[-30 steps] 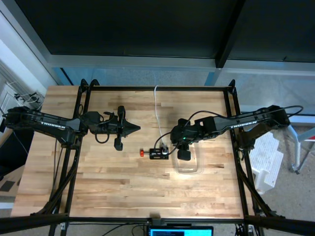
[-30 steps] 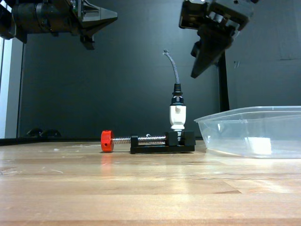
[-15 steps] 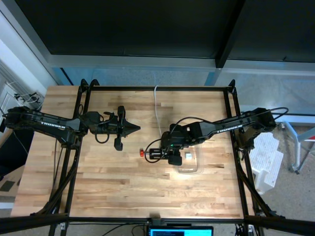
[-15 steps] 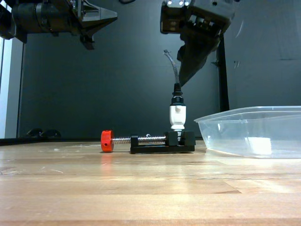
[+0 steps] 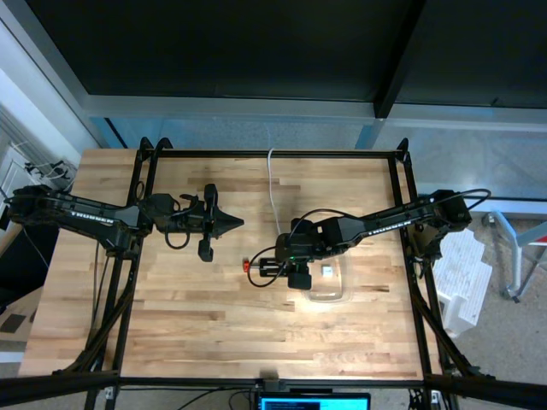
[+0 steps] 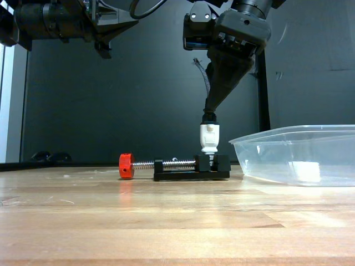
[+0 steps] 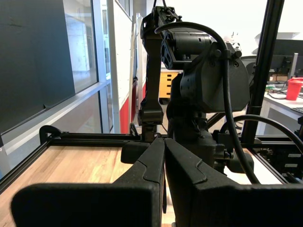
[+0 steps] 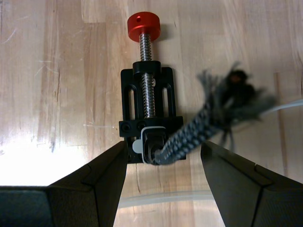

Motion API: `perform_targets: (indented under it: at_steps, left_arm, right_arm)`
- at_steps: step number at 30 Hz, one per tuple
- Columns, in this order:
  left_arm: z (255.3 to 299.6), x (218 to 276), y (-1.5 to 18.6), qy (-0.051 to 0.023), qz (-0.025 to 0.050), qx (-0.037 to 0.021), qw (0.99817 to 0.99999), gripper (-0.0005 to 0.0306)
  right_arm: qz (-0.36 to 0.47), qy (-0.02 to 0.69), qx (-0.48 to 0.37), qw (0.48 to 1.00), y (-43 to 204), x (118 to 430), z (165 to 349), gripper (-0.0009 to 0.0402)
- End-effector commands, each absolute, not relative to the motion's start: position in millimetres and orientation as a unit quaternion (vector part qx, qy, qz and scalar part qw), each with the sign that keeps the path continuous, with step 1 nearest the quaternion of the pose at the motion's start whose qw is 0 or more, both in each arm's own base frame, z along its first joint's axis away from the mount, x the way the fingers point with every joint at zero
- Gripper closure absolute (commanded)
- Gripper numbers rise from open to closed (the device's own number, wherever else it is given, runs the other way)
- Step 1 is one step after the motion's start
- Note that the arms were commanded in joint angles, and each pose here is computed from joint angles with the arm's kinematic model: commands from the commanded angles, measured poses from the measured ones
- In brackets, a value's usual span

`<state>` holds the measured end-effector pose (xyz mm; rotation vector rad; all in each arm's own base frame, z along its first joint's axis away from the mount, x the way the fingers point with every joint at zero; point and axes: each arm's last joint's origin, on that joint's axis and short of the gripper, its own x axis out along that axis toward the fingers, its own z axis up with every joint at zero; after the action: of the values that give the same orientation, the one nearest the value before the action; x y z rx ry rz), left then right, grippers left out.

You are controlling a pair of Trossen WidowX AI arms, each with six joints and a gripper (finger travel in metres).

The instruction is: Remove the power plug from the receptacle and place in the container

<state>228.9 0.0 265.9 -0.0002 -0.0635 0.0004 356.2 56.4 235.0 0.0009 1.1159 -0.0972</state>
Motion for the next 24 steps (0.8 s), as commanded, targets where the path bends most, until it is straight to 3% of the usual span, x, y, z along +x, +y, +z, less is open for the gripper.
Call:
perform_targets:
  at_steps: [1, 11, 24]
  left_arm:
    - [265.8, 229.0, 0.0, -0.0316, 0.0002, -0.0001, 0.99950, 0.0300]
    - [265.9, 229.0, 0.1, -0.0318, 0.0004, -0.0001, 0.99950, 0.0300]
    - [265.9, 229.0, 0.0, -0.0318, 0.0002, -0.0001, 0.99950, 0.0300]
  right_arm:
    - [-0.050, 0.530, -0.004, 0.846, 56.5, 355.6, 233.5, 0.0178]
    - [-0.050, 0.532, -0.007, 0.845, 57.5, 357.0, 229.2, 0.0183]
    - [-0.049, 0.530, -0.007, 0.847, 58.8, 357.6, 229.2, 0.0242]
